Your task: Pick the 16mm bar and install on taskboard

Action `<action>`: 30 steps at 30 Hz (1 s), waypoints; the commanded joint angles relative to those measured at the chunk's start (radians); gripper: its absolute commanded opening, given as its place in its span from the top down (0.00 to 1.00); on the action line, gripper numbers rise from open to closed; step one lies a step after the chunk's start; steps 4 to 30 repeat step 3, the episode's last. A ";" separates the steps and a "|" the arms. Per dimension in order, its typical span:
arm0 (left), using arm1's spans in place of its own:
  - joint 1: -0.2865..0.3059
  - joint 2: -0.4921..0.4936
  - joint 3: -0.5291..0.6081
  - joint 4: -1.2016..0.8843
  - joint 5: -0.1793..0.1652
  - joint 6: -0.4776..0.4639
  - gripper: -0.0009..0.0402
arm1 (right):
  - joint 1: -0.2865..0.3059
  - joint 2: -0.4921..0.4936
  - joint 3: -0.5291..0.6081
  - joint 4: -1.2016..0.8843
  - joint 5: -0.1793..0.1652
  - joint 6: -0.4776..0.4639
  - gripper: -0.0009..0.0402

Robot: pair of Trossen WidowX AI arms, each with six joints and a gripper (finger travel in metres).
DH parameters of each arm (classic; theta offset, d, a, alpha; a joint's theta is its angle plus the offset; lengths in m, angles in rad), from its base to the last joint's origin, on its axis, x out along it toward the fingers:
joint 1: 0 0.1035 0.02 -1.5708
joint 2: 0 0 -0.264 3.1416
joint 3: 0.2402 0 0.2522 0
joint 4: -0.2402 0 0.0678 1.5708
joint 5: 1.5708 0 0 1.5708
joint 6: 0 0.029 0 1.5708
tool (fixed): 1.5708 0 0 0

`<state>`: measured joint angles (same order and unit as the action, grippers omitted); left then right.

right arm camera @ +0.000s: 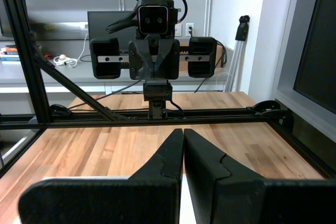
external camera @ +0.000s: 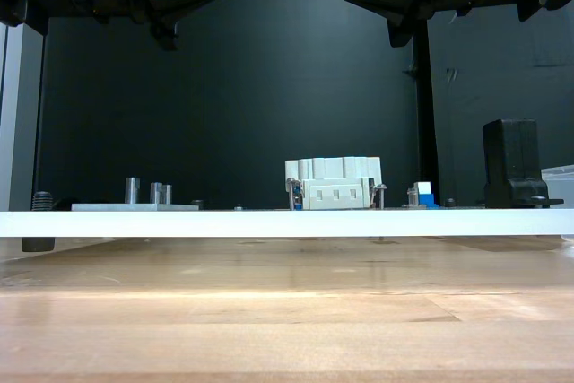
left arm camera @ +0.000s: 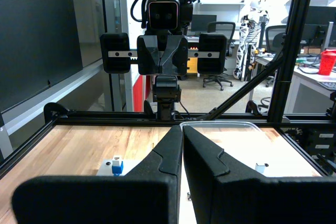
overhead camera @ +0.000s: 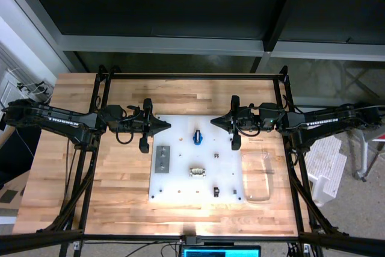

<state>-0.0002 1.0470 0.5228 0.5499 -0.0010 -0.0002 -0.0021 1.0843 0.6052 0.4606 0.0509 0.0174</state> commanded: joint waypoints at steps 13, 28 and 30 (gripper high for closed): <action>0.000 0.000 0.000 0.000 0.000 0.000 0.98 | 0.000 0.000 0.000 0.000 0.000 0.000 0.98; 0.000 0.000 0.000 0.000 0.000 0.000 0.98 | 0.000 0.000 0.000 0.000 0.000 0.000 0.98; 0.000 0.000 0.000 0.000 0.000 0.000 0.98 | 0.000 0.000 0.000 0.000 0.000 0.000 0.98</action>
